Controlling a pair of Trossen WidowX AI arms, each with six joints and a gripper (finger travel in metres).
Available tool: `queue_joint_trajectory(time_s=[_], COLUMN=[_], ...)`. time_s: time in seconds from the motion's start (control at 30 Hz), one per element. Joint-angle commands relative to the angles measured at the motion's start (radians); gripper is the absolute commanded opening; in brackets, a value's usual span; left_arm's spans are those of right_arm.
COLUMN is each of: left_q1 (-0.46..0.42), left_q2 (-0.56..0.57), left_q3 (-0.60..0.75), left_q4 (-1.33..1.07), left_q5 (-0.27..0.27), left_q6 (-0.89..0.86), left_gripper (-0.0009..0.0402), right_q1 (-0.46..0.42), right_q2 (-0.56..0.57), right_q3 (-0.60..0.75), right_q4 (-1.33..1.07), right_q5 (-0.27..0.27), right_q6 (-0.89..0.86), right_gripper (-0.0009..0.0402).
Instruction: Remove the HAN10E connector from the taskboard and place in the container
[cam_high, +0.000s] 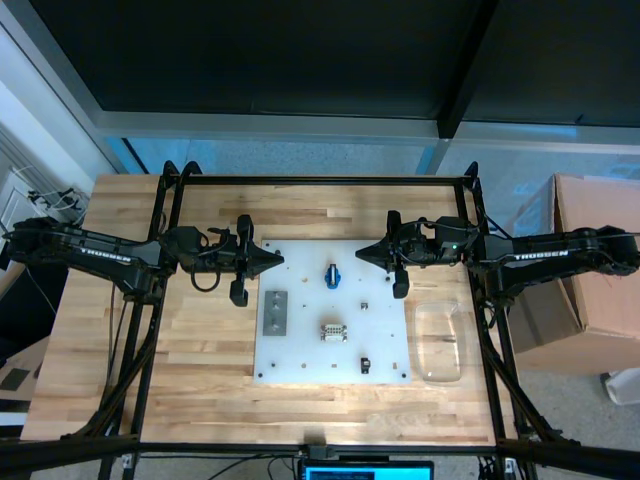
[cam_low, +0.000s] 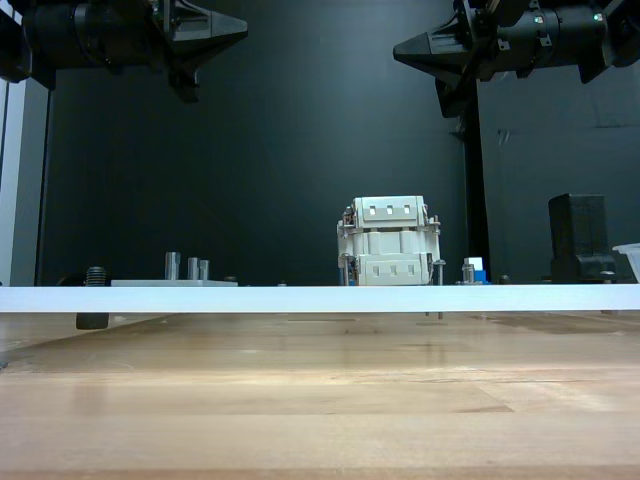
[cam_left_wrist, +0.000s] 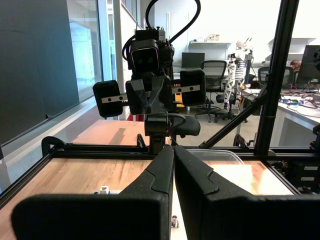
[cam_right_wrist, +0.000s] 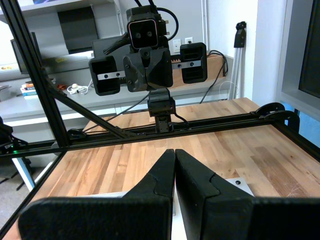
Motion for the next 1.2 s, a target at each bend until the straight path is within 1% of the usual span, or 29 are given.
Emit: queue_joint_trajectory(time_s=[0.03, 0.5, 0.63, 0.73, 0.8, 0.83, 1.03, 1.13, 1.17, 1.2], left_q1=[0.0, 0.0, 0.0, 0.0, 0.0, 0.0, 0.0, 0.0, 0.0, 0.0], left_q2=[0.001, 0.001, 0.001, 0.001, 0.001, 0.001, 0.001, 0.001, 0.0, 0.001], left_q3=[0.0, 0.0, 0.0, 0.0, 0.0, 0.0, 0.0, 0.0, 0.0, 0.0], left_q4=[0.0, 0.0, 0.0, 0.0, 0.0, 0.0, 0.0, 0.0, 0.0, 0.0], left_q5=[0.0, 0.0, 0.0, 0.0, 0.0, 0.0, 0.0, 0.0, 0.0, 0.0], left_q6=[0.0, 0.0, 0.0, 0.0, 0.0, 0.0, 0.0, 0.0, 0.0, 0.0], left_gripper=[0.0, 0.0, 0.0, 0.0, 0.0, 0.0, 0.0, 0.0, 0.0, 0.0], right_q1=[0.0, -0.001, -0.001, 0.0, 0.002, 0.003, 0.064, 0.103, 0.117, 0.133], right_q2=[0.0, 0.0, 0.0, 0.0, 0.0, 0.0, 0.019, 0.054, 0.069, 0.088], right_q3=[0.0, 0.0, 0.0, 0.001, 0.017, 0.031, 0.17, 0.241, 0.265, 0.29], right_q4=[0.0, 0.003, 0.006, 0.013, -0.006, -0.031, -0.307, -0.424, -0.46, -0.5], right_q5=[0.0, 0.002, 0.027, 0.027, 0.01, -0.006, 0.002, 0.004, 0.011, 0.032], right_q6=[0.0, -0.001, 0.0, 0.022, 0.025, 0.03, 0.03, 0.035, 0.042, 0.05], right_gripper=[0.0, 0.0, 0.0, 0.0, 0.0, 0.0, 0.0, 0.0, 0.0, 0.0])
